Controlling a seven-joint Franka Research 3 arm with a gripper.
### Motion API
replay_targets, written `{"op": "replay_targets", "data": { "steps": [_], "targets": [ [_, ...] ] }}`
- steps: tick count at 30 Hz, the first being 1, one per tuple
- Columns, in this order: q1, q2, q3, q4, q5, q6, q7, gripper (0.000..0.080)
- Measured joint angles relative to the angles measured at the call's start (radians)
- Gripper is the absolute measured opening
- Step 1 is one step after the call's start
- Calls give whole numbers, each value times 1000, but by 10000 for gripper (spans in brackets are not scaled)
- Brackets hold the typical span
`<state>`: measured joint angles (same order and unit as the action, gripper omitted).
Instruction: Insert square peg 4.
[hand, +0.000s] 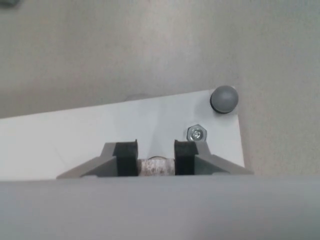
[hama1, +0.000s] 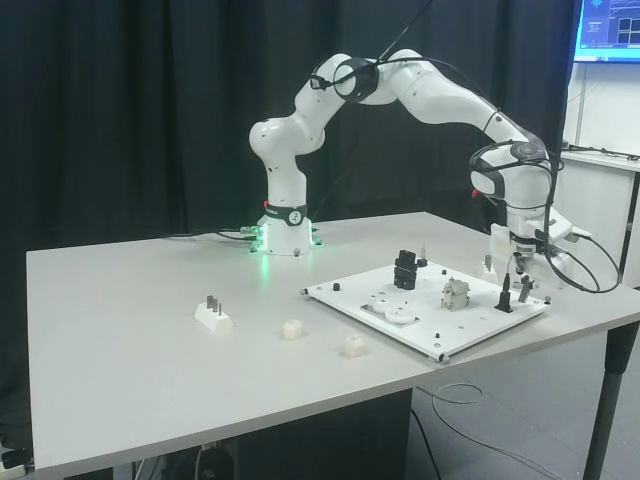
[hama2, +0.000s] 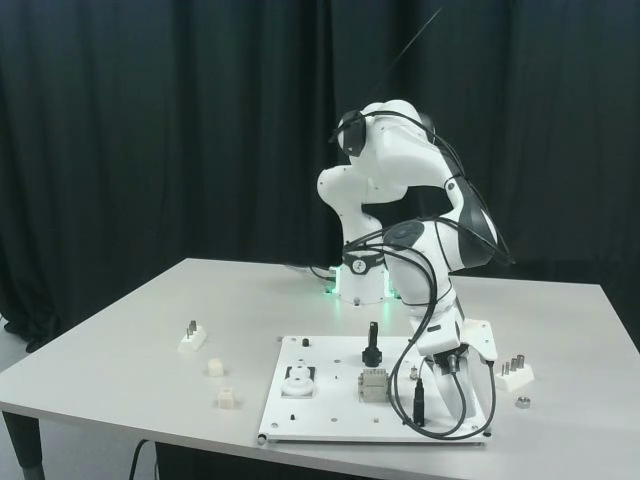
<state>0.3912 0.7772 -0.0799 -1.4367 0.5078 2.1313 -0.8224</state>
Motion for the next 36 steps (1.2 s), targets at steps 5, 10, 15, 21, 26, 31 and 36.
{"op": "replay_targets", "data": {
  "steps": [5, 10, 15, 21, 26, 31, 36],
  "targets": [
    [-12, 0, 10, 0, 2, -4, -24, 150],
    [-21, 0, 17, 0, 9, -7, -39, 150],
    [-29, 1, 24, 0, 12, -8, -43, 150],
    [-40, 4, 33, 0, 18, -6, -44, 150],
    [-47, 5, 36, 0, 34, -7, -44, 150],
    [-50, 5, 37, 0, 40, -9, -46, 150],
    [-52, 5, 37, -1, 43, -11, -47, 150]
  ]
}}
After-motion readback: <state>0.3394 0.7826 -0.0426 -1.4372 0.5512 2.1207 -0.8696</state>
